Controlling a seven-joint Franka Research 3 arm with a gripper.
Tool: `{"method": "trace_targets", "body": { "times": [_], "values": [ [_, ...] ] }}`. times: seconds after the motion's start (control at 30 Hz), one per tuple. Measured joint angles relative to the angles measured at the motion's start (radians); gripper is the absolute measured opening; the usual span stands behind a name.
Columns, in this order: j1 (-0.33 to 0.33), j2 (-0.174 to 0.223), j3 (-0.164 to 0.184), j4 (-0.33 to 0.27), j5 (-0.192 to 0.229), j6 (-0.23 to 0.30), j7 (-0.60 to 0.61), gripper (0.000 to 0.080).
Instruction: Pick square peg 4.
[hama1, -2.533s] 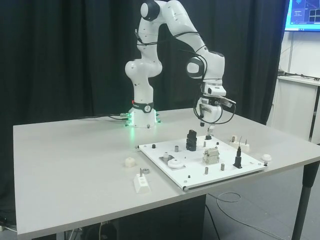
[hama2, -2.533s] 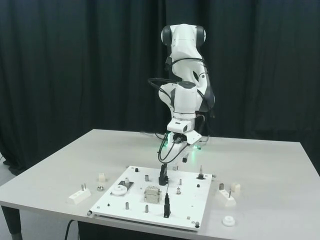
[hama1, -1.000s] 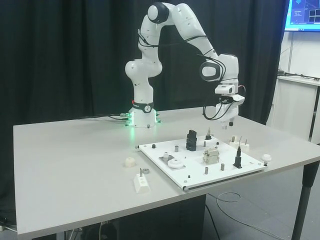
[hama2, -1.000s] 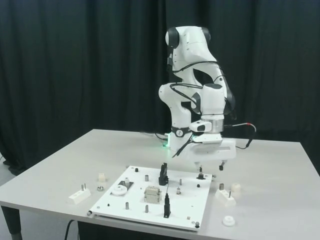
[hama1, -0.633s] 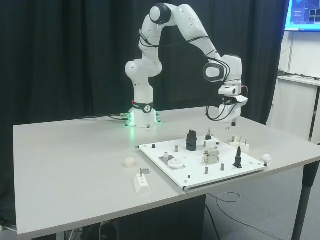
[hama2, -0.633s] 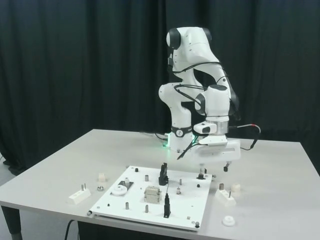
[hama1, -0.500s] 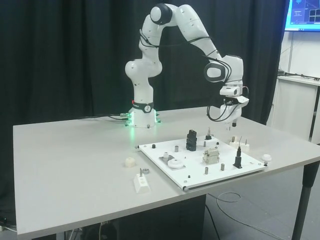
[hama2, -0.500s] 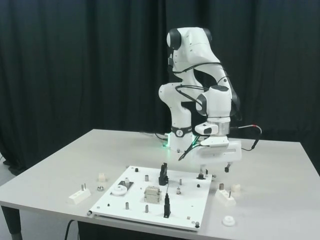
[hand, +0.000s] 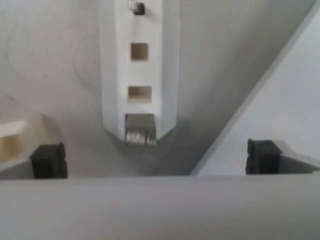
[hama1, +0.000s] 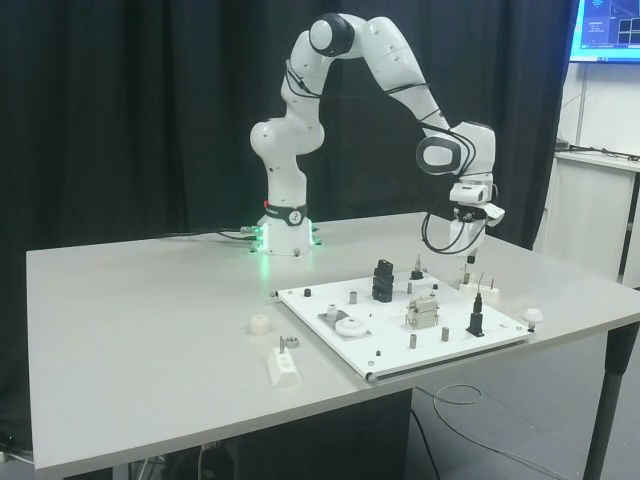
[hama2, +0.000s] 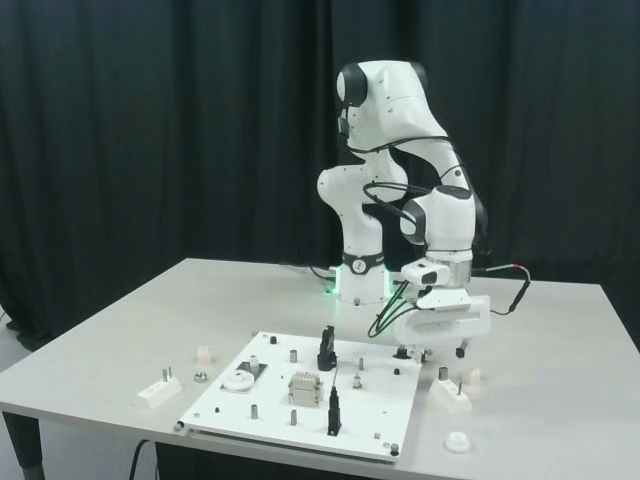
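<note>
Your white arm has swung away from the middle of the white assembly board (hama1: 400, 320) and now hangs over the board's far right edge, above the small white peg holder (hama1: 478, 290) standing on the grey surface (hama1: 140, 310) just beside the board. That puts the pincer (hama1: 468, 258) over the target, so the reach looks nearly done and the descent is what remains.

The wrist view gives you what the room cameras cannot: the white peg holder (hand: 139, 65) seen from above, with two empty square sockets and the grey metal square peg (hand: 140, 130) seated at its end, lying between the two black fingertip pads (hand: 49, 161). The pads stand well apart, spread wide, with nothing between them but the peg below.

From the second room view you get the height instead: the pincer (hama2: 443, 352) hovers above the holder (hama2: 449, 392), not yet touching it. I judge a straight lowering should bring the pads beside the peg.
</note>
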Motion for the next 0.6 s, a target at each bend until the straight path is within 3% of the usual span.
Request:
{"method": "trace_targets", "body": {
  "times": [0.33, 0.6],
  "values": [
    [-0.002, 0.049, 0.001, 0.031, -0.041, 0.0, 0.0, 0.08],
    [-0.008, 0.081, 0.0, 0.051, -0.048, 0.0, -0.001, 0.08]
  ]
}}
